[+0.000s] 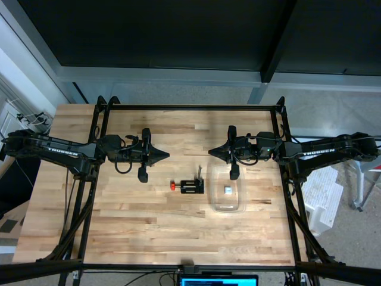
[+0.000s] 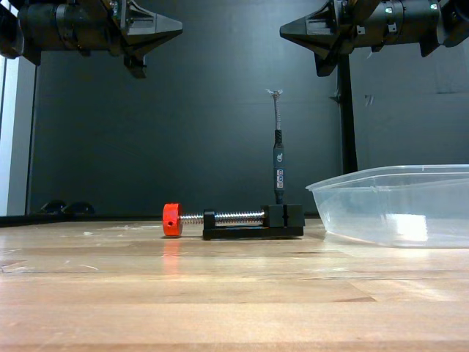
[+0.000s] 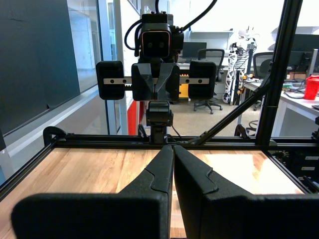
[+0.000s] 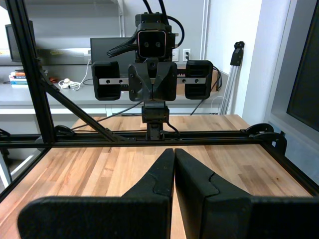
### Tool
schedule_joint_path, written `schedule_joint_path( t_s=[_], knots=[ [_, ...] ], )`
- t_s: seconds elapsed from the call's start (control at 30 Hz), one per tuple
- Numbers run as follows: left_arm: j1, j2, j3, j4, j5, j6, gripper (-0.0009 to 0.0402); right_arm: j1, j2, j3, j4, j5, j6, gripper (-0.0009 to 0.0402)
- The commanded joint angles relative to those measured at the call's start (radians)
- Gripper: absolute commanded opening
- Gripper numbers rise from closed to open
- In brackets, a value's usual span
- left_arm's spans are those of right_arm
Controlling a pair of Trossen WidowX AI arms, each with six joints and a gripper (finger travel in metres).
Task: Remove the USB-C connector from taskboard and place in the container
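Observation:
The taskboard (image 1: pixel 190 186) is a small black clamp block with a red knob (image 1: pixel 173 186), lying mid-table. The USB-C connector (image 2: pixel 278 170) stands upright in the block's (image 2: pixel 249 221) right end; from above it shows as a thin dark stick (image 1: pixel 199 173). The clear container (image 1: pixel 228 210) sits just right of the block, its wall (image 2: pixel 396 209) close in the low view. My left gripper (image 1: pixel 166 156) hovers high, left of and beyond the block, shut and holding nothing. My right gripper (image 1: pixel 209 152) faces it from the right, above the container's far end, also shut and holding nothing.
A small white piece (image 1: pixel 227 190) lies inside the container. A black frame rail (image 1: pixel 190 108) borders the table's far edge, with uprights at the sides. Each wrist view looks past its own shut fingertips (image 3: pixel 173 148) (image 4: pixel 174 151) at the opposite arm.

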Motion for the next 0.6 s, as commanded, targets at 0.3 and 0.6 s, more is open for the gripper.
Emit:
schedule_joint_path(
  t_s=[0.3,0.6],
  knots=[
    [0.000,0.000,0.000,0.000,0.000,0.000,0.0000,0.002,0.000,0.000,-0.001,-0.001,0.002,0.0000],
    [0.000,0.000,0.000,0.000,0.000,0.000,0.0000,0.006,0.006,0.106,-0.320,-0.003,0.017,0.0000]
  ],
)
